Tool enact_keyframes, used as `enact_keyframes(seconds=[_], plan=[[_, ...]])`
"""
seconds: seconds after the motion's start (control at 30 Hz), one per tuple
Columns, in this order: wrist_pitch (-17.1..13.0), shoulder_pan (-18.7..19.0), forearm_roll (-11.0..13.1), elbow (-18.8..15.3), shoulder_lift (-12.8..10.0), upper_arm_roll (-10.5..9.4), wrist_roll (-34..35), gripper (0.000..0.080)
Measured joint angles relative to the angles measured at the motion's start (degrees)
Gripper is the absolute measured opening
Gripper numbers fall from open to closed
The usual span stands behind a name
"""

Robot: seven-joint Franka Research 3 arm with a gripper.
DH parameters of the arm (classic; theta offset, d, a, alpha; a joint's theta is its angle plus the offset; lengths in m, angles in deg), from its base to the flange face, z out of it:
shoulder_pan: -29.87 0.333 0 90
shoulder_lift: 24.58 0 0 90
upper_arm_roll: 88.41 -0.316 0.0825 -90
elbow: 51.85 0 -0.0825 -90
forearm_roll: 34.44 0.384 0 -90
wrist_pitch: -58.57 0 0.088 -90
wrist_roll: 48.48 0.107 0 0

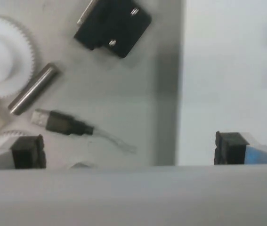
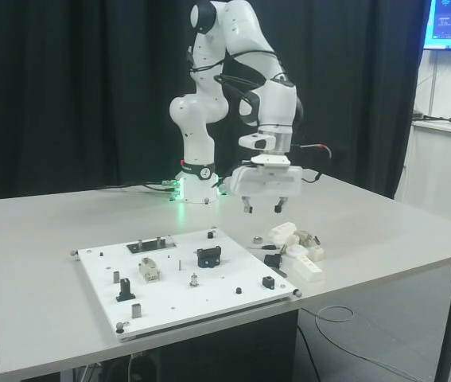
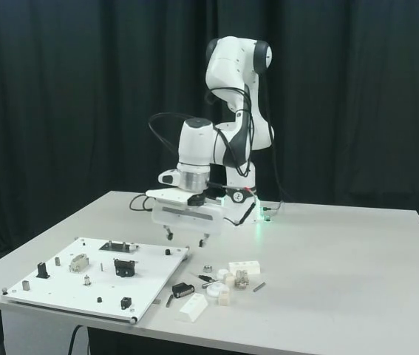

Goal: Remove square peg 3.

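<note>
- The gripper (image 2: pixel 262 210) hangs in the air with its jaws spread wide and nothing between them.
- Directly beneath the jaws runs the edge of the white board (image 3: pixel 61 292), where it meets the grey table (image 2: pixel 42 223).
- Below on the table side lie a black connector block (image 1: pixel 113 26), a metal pin (image 1: pixel 33 88), a small cable plug (image 1: pixel 61 123) and a white gear (image 1: pixel 4 56).
- Square peg 3 cannot be told apart among the small parts standing on the board, away from the jaws.
</note>
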Motion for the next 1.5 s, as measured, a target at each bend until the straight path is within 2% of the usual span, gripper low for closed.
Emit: enact_keyframes(seconds=[0.23,0.4,1.0,1.37,1.5], plan=[[-0.2,-3.0,-3.7,3.6,-0.8,0.0,0.0,0.08],[-0.2,-5.7,-5.2,6.7,-1.9,-0.07,-0.1,0.08],[0.2,-16.0,-5.2,17.2,-7.0,-0.72,-4.7,0.08],[0.3,-21.1,-4.4,23.1,-10.7,-1.14,-9.4,0.08],[0.2,-23.3,-3.3,25.7,-12.7,-1.78,-10.9,0.08]])
